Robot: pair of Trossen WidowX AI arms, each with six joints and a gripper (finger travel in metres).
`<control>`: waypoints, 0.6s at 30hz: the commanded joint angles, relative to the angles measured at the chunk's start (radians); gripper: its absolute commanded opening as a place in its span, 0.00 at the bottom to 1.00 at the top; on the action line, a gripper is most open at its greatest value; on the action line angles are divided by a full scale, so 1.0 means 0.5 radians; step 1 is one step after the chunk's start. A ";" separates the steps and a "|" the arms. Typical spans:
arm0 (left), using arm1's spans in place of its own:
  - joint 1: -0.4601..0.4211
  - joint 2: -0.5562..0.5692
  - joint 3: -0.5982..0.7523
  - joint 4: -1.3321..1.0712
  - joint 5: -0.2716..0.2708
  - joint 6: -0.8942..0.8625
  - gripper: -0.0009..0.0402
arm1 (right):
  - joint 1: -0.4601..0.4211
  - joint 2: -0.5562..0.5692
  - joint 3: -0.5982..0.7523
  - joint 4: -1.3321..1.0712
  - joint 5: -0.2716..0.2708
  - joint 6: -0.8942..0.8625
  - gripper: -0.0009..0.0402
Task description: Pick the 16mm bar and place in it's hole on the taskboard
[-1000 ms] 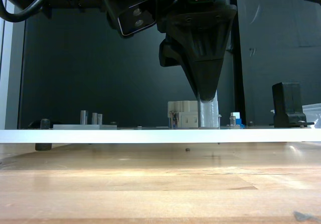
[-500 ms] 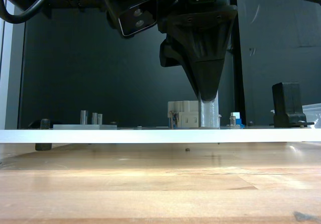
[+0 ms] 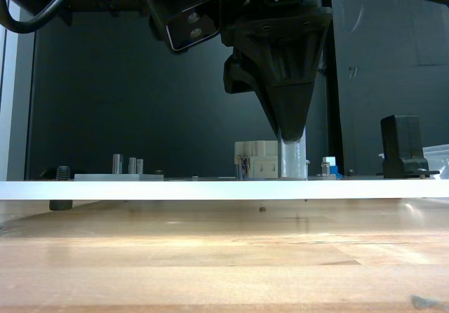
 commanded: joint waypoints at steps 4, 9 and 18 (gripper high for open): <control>0.001 0.001 0.000 0.000 0.001 0.001 0.02 | -0.001 -0.005 0.000 -0.005 -0.003 0.002 0.03; 0.000 0.001 0.000 0.000 0.001 0.001 0.02 | -0.001 -0.015 0.000 -0.008 -0.003 0.002 0.03; 0.001 0.001 0.000 0.000 0.001 0.000 0.02 | -0.002 -0.024 0.000 -0.010 -0.004 0.004 0.03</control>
